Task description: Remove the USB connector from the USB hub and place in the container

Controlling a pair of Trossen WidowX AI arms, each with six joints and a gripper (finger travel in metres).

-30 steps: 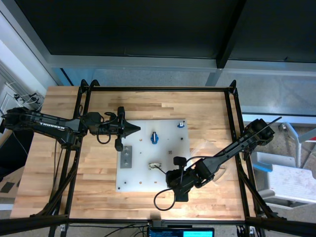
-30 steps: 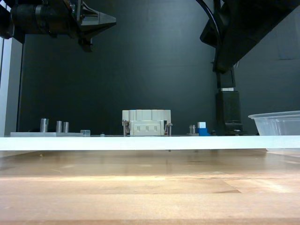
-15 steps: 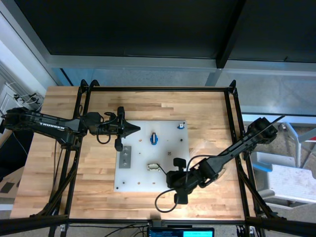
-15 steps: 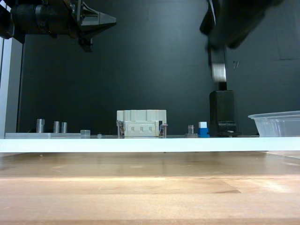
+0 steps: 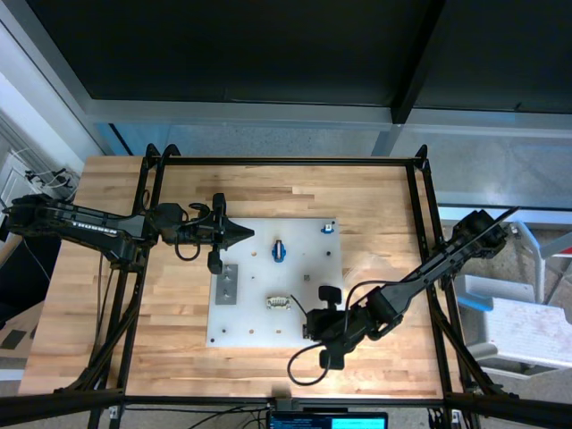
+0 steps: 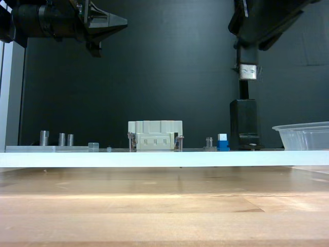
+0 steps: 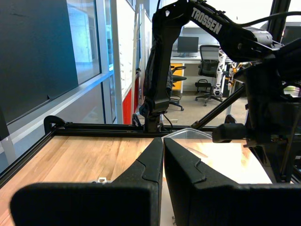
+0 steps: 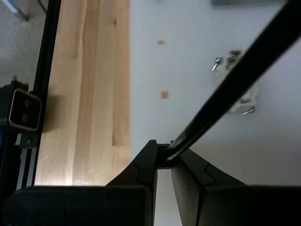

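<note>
The USB connector's silver plug [image 6: 249,72] hangs just above the upright black USB hub [image 6: 243,125], with my right gripper [image 6: 250,51] shut on it. From above, that gripper [image 5: 315,327] sits at the white board's near right corner beside the hub [image 5: 328,293]. The connector's thin black cable [image 5: 307,366] loops toward the table's near edge. In the right wrist view the fingers [image 8: 149,162] pinch the cable [image 8: 235,89]. The clear container [image 6: 307,135] rests to the right, by the board [image 5: 382,275]. My left gripper [image 5: 239,234] hovers shut over the board's far left corner.
The white board [image 5: 255,304] carries a beige multi-pin connector [image 5: 280,305], a grey block with pegs [image 5: 230,288], a blue clip [image 5: 278,250] and a small blue-white piece [image 5: 328,227]. A black frame [image 5: 420,232] runs along the table's edges.
My right gripper has risen and drawn the plug up out of the hub; a gap now shows between them. The board slid slightly left. The left arm has not moved.
</note>
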